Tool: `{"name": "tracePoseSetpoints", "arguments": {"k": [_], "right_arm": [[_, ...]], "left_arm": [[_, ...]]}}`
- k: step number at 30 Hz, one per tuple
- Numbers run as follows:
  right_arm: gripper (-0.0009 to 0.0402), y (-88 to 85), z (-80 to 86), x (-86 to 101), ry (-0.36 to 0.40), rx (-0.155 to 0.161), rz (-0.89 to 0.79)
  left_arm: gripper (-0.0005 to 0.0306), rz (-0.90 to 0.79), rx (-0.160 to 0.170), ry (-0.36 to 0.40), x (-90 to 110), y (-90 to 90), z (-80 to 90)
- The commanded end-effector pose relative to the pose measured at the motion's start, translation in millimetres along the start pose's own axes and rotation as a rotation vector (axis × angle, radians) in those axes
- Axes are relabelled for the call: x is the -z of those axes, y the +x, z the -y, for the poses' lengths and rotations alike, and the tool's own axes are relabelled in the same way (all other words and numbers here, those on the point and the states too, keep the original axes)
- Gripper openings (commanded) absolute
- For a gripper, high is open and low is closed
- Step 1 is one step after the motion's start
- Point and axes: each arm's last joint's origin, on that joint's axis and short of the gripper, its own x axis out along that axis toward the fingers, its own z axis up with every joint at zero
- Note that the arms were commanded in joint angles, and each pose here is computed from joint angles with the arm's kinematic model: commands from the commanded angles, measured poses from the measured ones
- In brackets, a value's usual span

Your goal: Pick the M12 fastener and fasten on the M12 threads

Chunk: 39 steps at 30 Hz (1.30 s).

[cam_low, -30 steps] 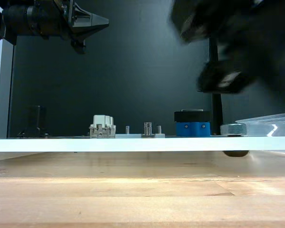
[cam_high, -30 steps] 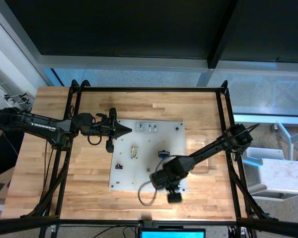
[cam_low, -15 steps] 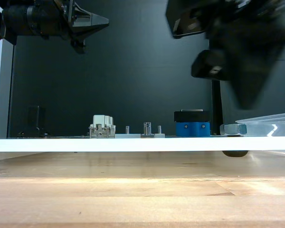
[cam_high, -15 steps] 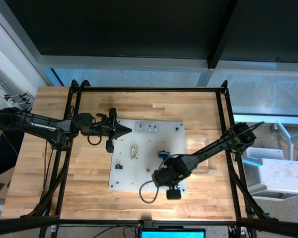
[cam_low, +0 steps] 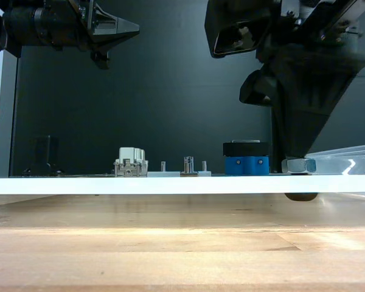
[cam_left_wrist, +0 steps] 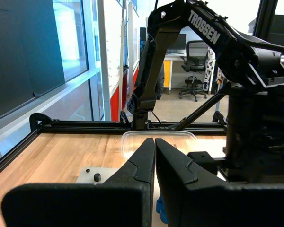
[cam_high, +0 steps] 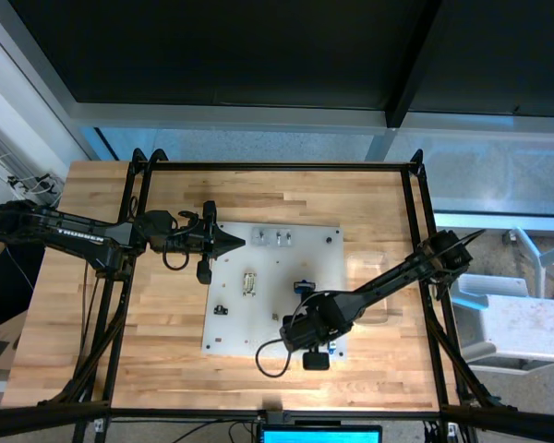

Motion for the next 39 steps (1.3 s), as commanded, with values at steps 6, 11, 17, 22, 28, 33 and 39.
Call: {"name": "tracePoseSetpoints", "arguments": {"k": [6,11,17,22,28,33,39], "right_arm": [[0.0,2.3,-0.5,0.2,0.003,0.0,-0.003],[0.0,6.7,-1.9,-0.1,0.004,-0.014,-0.011],[0.0,7.2,-5.3,0.6,0.005,-0.085,-0.039],[0.0,5.4,-10.7,2.4,-0.031,-0.269,-0.114],[0.0,3.0,-10.5,2.5,-0.03,-0.274,-0.113],[0.0,-1.7,-9.5,2.7,-0.024,-0.251,-0.098],[0.0,-5.5,-3.6,2.3,-0.019,-0.049,-0.012]], "left_arm": [[0.0,0.0,0.0,0.0,-0.1,0.1,-0.1],[0.0,0.001,0.0,0.0,-0.2,0.1,0.0],[0.0,0.0,0.0,0.0,-0.1,0.1,0.0],[0.0,0.0,0.0,0.0,-0.1,0.1,-0.1],[0.0,0.0,0.0,0.0,-0.1,0.1,0.0],[0.0,0.002,0.0,0.0,-0.2,0.0,0.0],[0.0,0.002,0.0,0.0,-0.2,0.0,-0.1]]}}
